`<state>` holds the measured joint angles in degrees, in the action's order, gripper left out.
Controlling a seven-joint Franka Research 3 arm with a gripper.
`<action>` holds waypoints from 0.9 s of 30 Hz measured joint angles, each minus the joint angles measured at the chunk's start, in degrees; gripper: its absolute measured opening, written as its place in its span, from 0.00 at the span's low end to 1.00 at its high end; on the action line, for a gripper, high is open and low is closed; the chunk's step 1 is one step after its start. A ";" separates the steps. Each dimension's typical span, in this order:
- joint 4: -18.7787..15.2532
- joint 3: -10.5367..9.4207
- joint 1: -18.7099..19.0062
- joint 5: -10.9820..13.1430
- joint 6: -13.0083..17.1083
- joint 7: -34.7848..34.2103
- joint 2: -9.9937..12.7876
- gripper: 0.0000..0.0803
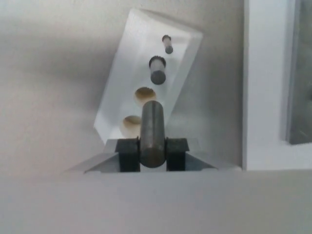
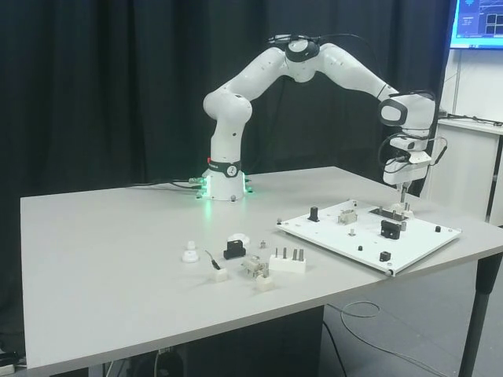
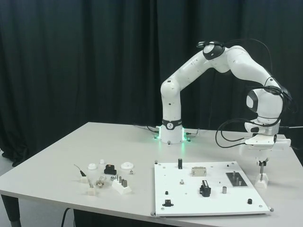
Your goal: Insert round peg 3.
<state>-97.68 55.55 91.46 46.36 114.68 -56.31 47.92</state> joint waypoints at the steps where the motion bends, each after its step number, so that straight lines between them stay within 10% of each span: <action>1: 0.00 0.05 0.00 -0.07 -0.10 0.00 -0.12 0.14; 27: 0.00 0.62 0.19 -1.02 -0.54 0.00 -0.57 0.14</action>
<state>-97.68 56.17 91.65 45.34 114.14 -56.31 47.35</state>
